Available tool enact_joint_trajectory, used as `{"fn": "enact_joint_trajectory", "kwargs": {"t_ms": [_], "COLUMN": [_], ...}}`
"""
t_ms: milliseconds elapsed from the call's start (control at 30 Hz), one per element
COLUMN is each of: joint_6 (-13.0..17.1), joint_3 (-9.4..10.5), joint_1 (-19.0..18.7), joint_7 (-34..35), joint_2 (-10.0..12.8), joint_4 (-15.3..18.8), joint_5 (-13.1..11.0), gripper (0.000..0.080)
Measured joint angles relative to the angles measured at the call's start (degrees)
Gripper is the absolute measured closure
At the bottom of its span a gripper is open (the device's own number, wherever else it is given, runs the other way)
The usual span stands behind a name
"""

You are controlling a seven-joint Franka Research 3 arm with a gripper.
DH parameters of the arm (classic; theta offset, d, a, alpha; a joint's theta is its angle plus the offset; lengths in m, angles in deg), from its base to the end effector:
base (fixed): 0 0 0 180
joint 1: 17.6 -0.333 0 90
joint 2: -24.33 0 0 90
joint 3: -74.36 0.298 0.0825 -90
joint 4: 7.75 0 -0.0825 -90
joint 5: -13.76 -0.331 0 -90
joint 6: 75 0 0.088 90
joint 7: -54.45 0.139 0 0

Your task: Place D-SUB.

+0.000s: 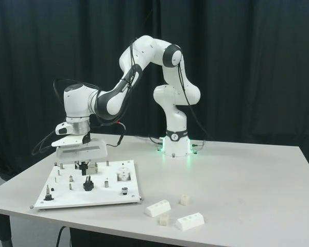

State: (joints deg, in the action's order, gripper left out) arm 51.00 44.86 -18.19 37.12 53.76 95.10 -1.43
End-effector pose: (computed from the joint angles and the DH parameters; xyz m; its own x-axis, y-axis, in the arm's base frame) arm 0.5387 -0.2562 0.2759 0.9511 -0.3066 -0.0384 -0.3058 -0.9518 0.0257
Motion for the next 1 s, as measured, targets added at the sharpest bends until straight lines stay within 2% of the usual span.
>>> {"fn": "enact_joint_trajectory", "kwargs": {"t_ms": [1000], "joint_6": [0.06], "joint_3": [0.02], "joint_1": [-0.06], "joint_7": [0.00], "joint_2": [0.00], "joint_4": [-0.82], "joint_5": [0.00], "gripper": [0.0649]}}
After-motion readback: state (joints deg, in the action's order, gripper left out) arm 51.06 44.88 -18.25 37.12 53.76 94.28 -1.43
